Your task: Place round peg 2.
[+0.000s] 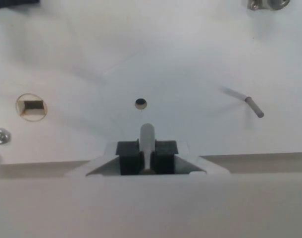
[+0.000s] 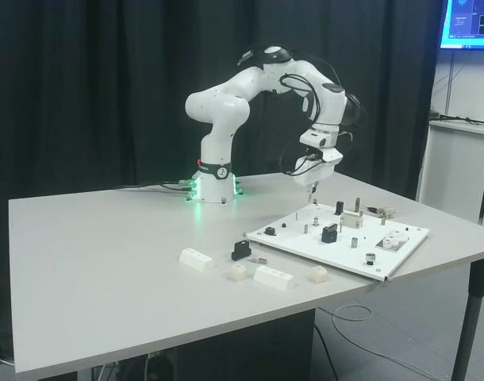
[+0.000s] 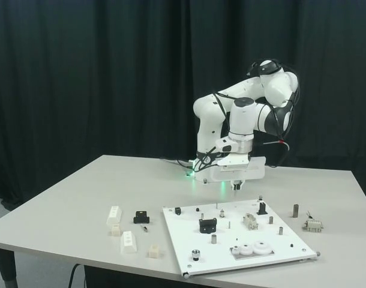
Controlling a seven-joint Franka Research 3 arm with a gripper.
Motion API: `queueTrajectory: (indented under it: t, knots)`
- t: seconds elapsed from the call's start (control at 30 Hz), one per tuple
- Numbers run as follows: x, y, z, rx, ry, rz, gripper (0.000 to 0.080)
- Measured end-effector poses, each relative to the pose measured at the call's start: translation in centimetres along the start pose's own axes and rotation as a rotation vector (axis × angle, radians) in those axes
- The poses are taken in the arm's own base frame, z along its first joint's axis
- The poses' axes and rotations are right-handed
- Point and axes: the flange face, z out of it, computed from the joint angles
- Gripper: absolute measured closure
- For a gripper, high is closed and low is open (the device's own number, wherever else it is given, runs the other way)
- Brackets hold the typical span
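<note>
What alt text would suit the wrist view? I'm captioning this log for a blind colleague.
The gripper holds a grey round peg in its black jaws, hanging above a white board, with a small round hole just ahead of the peg's tip. A rectangular slot and another thin peg standing in the board flank it.

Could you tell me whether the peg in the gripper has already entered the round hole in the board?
No, the wrist view shows the peg held above the board, its tip short of the open round hole.
</note>
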Motion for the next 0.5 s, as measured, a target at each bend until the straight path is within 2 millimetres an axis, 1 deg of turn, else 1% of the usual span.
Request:
queueTrajectory:
  t: [0.23,0.5]
  knots:
    - [0.5,0.1,-0.3,0.0,0.031,0.004,0.0741]
    - [1.8,0.8,-1.0,-0.008,0.108,0.011,0.0741]
